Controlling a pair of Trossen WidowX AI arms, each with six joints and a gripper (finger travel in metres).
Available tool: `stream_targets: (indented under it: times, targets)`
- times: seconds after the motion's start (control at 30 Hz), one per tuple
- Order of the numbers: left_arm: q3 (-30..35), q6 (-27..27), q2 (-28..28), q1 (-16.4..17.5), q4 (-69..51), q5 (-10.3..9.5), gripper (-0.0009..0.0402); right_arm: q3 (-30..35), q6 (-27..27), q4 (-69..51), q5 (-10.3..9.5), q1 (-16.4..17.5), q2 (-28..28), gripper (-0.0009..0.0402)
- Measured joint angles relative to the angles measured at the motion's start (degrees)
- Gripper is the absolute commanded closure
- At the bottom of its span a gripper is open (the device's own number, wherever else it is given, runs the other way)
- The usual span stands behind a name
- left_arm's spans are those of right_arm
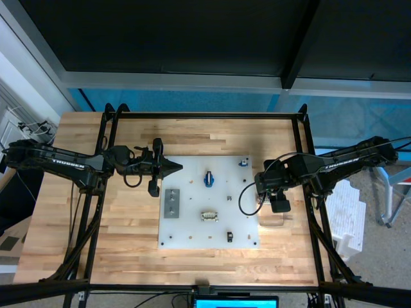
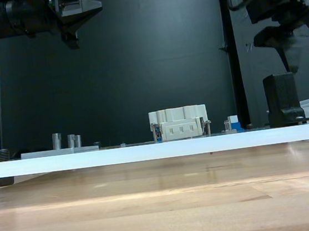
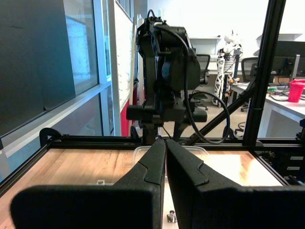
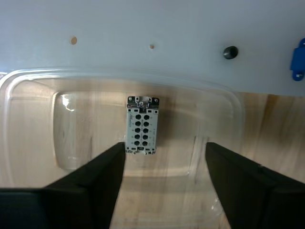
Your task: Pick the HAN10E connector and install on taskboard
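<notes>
HAN10E connector (image 4: 141,125): flat in clear tray (image 4: 28,81) beside taskboard (image 1: 192,232), not yet picked; right claw (image 4: 164,149) wide open, empty, hovering above to straddle it; left claw (image 3: 165,144) closed, empty, parked over taskboard's left edge.

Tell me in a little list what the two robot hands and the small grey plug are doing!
Left gripper: shut, high over the taskboard left edge
Right gripper: open, above the clear tray
HAN10E connector: lying in the clear tray, untouched
On the taskboard: beige socket
</notes>
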Motion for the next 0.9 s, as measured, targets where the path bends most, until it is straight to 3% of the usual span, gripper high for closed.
stream_targets:
  times: [0.6,0.9]
  targets:
    - [0.02,0.00,0.00,0.00,0.02,-0.02,0.0392,-8.09,4.22,8.76,0.02,2.69,0.48,0.0111]
    - [0.02,-0.02,0.00,0.00,0.00,0.00,0.0392,-10.05,4.00,12.15,0.00,3.06,3.54,0.0106]
